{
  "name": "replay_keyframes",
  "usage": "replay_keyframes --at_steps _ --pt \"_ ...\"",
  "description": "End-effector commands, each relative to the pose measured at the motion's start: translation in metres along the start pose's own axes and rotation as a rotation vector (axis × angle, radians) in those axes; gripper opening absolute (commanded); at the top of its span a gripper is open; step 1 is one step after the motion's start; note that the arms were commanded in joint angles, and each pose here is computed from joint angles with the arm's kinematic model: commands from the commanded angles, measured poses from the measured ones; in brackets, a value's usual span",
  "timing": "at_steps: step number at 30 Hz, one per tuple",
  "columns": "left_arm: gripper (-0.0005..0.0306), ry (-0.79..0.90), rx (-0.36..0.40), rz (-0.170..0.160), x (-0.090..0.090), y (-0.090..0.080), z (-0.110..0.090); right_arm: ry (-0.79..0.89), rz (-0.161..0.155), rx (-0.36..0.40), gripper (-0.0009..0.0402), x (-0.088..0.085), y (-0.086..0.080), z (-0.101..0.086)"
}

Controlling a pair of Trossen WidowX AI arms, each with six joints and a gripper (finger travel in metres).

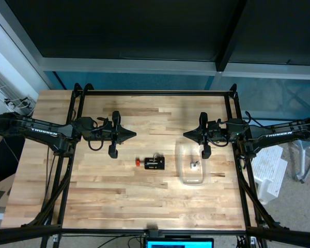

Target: Pick the rca connector and install on the hub

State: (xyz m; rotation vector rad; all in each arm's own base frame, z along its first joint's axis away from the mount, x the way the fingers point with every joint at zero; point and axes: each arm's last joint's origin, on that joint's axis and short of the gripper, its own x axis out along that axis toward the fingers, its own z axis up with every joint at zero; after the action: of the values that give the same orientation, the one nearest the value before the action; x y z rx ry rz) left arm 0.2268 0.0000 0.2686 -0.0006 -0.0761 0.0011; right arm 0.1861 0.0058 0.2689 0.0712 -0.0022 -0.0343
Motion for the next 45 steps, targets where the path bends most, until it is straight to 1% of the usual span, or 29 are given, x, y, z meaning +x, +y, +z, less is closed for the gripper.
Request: replay_keyframes --at_steps 1,3,5,9,11,15,18,20,21,26,32,34,35,38,40,45 --pt "0.0 -0.001 0.0 0.0 0.0 0.0 0.0 -0.001 0.004 0.001 0.0 0.0 0.001 0.0" --pt "0.0 0.0 0.0 0.0 0.0 0.0 0.0 -0.001 0.003 0.001 0.0 0.0 0.001 0.0" --pt "0.0 0.0 0.0 0.0 0.0 0.0 0.0 -0.001 -0.005 0.004 0.0 0.0 0.0 0.0" --pt "0.0 -0.001 0.0 0.0 0.0 0.0 0.0 0.004 -0.005 0.053 0.0 0.0 0.0 0.0" --pt "0.0 -0.001 0.0 0.0 0.0 0.0 0.0 0.044 -0.008 0.056 0.0 0.0 0.001 0.0" --pt "0.0 0.0 0.0 0.0 0.0 0.0 0.0 0.211 -0.013 0.046 0.0 -0.001 0.002 0.002" --pt "0.0 0.0 0.0 0.0 0.0 0.0 0.0 0.341 -0.024 0.055 0.0 -0.004 0.002 0.005" --pt "0.0 0.0 0.0 0.0 0.0 0.0 0.0 0.428 -0.013 0.056 0.0 -0.008 0.004 0.008" --pt "0.0 0.0 0.0 0.0 0.0 0.0 0.0 0.47 -0.013 0.061 0.0 -0.009 0.004 0.009" --pt "0.0 0.0 0.0 0.0 0.0 0.0 0.0 0.669 -0.018 0.052 0.0 -0.014 0.008 0.015" --pt "0.0 -0.001 0.0 0.0 0.0 0.0 0.0 0.884 -0.024 0.041 0.0 -0.014 0.015 0.018" --pt "0.0 0.0 0.0 0.0 0.0 0.0 0.0 0.955 -0.02 0.041 0.0 -0.012 0.018 0.017" --pt "0.0 0.0 0.0 0.0 0.0 0.0 0.0 0.989 -0.008 0.044 0.0 -0.011 0.019 0.017" --pt "0.0 0.0 0.0 0.0 0.0 0.0 0.0 1.092 0.01 0.037 0.0 -0.007 0.025 0.013" --pt "0.0 0.0 0.0 0.0 0.0 0.0 0.0 1.151 0.011 0.031 0.0001 -0.005 0.028 0.009" --pt "0.0 0.0 0.0 0.0 0.0 0.0 0.0 1.267 -0.008 0.023 0.0017 0.001 0.032 -0.005"
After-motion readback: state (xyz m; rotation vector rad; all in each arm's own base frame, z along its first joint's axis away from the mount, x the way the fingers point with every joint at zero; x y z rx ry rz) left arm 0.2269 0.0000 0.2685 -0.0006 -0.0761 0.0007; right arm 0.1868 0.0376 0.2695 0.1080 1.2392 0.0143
